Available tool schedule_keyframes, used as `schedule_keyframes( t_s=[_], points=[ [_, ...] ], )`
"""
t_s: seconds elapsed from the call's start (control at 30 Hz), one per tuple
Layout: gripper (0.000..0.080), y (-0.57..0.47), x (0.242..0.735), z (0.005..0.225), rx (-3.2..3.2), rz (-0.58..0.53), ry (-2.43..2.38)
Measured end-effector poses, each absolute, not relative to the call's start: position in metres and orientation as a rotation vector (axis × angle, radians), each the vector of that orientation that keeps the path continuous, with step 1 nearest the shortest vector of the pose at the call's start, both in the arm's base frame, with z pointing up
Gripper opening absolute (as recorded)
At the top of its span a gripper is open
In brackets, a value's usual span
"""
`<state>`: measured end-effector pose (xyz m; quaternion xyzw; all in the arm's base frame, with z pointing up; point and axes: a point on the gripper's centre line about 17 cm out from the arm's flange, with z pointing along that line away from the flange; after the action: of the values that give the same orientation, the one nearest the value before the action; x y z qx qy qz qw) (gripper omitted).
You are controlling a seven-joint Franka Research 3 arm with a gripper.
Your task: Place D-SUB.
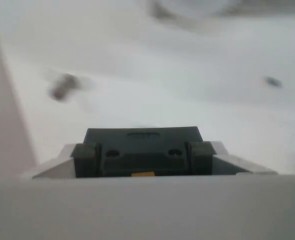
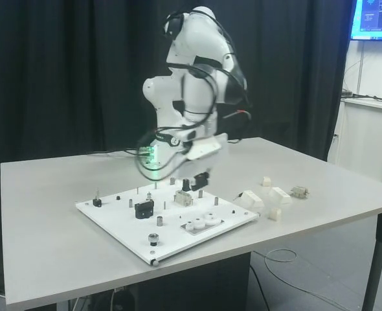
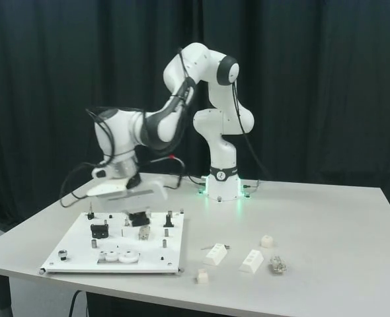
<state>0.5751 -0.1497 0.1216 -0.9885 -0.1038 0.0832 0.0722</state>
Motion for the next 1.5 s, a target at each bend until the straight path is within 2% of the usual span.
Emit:
schedule_keyframes(
  t_s=[0.33,0.87,1.5],
  points=[
    [0.0383,-0.045,0.590,0.108,-2.977,0.281,-0.253],
    [0.0383,0.080,0.622,0.091,-3.059,0.133,-0.161],
    [0.0383,0.154,0.640,0.066,-3.111,0.012,-0.186]
  ],
)
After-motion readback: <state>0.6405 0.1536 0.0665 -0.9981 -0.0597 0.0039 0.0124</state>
